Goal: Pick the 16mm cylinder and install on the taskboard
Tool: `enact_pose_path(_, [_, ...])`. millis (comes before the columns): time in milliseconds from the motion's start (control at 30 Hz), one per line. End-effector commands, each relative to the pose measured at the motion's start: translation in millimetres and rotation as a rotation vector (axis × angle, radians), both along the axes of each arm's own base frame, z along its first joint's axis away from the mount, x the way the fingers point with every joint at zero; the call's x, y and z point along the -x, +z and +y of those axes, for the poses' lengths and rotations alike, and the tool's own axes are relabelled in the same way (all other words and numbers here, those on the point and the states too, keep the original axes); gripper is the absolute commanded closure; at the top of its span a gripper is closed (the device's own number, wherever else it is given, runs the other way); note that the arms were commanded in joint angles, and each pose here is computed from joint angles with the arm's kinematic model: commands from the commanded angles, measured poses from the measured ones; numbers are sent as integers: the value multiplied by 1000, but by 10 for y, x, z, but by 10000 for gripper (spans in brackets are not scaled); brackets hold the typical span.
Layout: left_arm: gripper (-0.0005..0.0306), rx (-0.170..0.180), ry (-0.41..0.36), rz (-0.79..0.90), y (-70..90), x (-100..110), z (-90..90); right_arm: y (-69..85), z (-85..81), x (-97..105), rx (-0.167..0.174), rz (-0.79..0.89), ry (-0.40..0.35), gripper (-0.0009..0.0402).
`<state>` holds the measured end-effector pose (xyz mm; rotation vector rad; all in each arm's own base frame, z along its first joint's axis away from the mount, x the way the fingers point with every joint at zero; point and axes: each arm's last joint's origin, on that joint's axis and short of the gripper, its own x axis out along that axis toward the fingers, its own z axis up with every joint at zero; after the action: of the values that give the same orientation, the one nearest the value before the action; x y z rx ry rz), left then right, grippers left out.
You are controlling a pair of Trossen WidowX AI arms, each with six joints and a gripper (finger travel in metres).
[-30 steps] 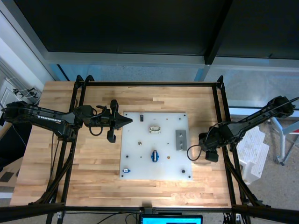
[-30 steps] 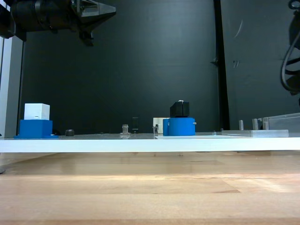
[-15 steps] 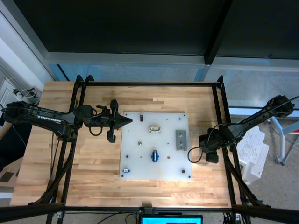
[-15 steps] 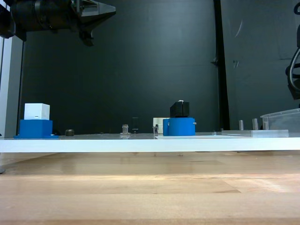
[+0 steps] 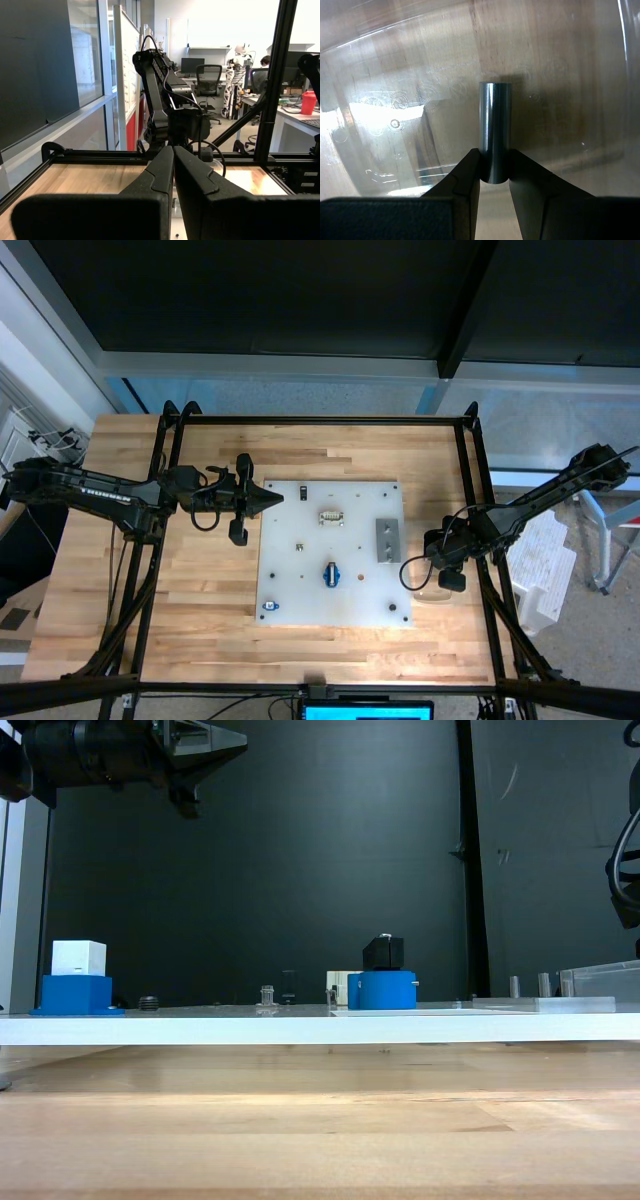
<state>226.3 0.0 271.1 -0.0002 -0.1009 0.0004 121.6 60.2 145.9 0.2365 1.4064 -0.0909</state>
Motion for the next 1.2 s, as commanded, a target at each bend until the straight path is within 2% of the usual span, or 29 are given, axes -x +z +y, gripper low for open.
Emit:
enact_pose_path(33, [300, 0, 0, -1, 2, 0, 0, 9, 1, -3, 3, -3, 1, 394])
enact_pose_path(200, [300, 0, 0, 0, 1, -1, 0, 70, 17, -35, -7, -19, 0, 386])
enact_pose_path(333, [300, 0, 0, 0, 1, -1, 0, 229, 47, -96, -19, -38, 0, 389])
enact_pose_path(767, [300, 0, 0, -1, 2, 0, 1, 1032, 128, -276, -32, -74, -2, 393])
enact_pose_path(967, [300, -2, 1, -2, 3, 0, 1, 1277, 161, -443, -10, -75, 55, 393])
enact_pose_path(1200, [300, -1, 5, -21, 45, -5, 2, 1523, 30, -702, 11, -91, 50, 393])
